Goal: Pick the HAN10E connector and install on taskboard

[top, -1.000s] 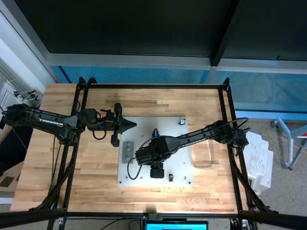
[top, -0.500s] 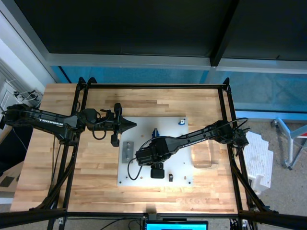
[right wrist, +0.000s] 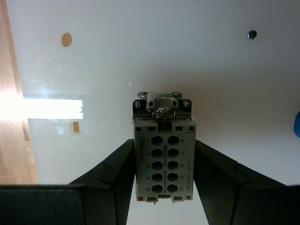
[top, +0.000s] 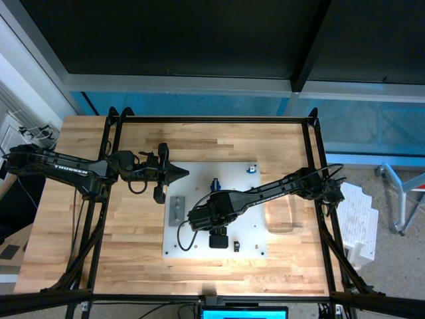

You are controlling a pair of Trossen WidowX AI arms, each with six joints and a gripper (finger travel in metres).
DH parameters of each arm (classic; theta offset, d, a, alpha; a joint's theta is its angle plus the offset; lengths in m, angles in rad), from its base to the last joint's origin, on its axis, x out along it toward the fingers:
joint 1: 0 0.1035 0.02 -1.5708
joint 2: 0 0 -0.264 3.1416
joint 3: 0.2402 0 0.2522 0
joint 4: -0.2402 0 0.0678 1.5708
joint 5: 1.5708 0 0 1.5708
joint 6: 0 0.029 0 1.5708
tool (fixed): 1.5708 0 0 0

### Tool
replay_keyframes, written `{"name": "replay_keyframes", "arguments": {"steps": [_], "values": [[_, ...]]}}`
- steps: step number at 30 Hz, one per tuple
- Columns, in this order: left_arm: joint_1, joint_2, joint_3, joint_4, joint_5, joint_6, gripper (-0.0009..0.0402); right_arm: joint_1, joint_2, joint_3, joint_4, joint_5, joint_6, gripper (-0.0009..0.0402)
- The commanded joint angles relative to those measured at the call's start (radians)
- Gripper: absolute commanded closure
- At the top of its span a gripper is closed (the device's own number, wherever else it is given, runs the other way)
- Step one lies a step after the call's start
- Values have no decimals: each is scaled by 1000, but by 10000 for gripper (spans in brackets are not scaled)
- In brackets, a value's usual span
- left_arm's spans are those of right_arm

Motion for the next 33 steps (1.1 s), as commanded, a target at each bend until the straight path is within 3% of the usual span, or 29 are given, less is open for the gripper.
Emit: {"name": "replay_keyframes", "arguments": {"steps": [1,33], "values": [[0,0,0,0,0,0,392,1,0,-6,6,0,0,386],[0,0,0,0,0,0,392,-2,0,-28,21,4,-17,386]]}}
